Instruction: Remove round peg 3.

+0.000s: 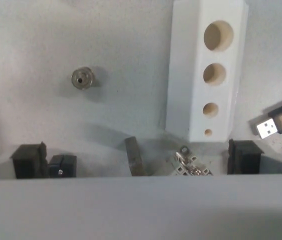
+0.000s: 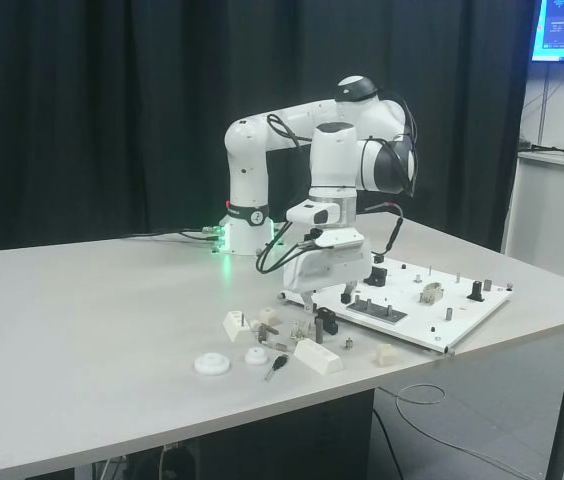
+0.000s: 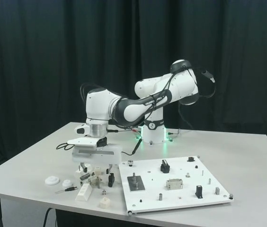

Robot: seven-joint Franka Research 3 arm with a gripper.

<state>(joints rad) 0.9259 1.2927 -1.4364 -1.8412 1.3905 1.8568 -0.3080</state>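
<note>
Only the wrist view shows the gripper point(image 1: 136, 165) spread apart above a white holed block point(image 1: 206, 70) on the grey table point(image 1: 41, 40).

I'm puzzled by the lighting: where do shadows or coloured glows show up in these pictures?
Wrist view: the small metal ring throws a soft shadow on the grey table. First room view: a green light glows at the arm's base. Second room view: the same green glow, against a black curtain.

White arm point(image 3: 124, 106) and white board point(image 3: 171, 184) on grey table point(image 3: 247, 151); black curtain point(image 3: 39, 56).
</note>
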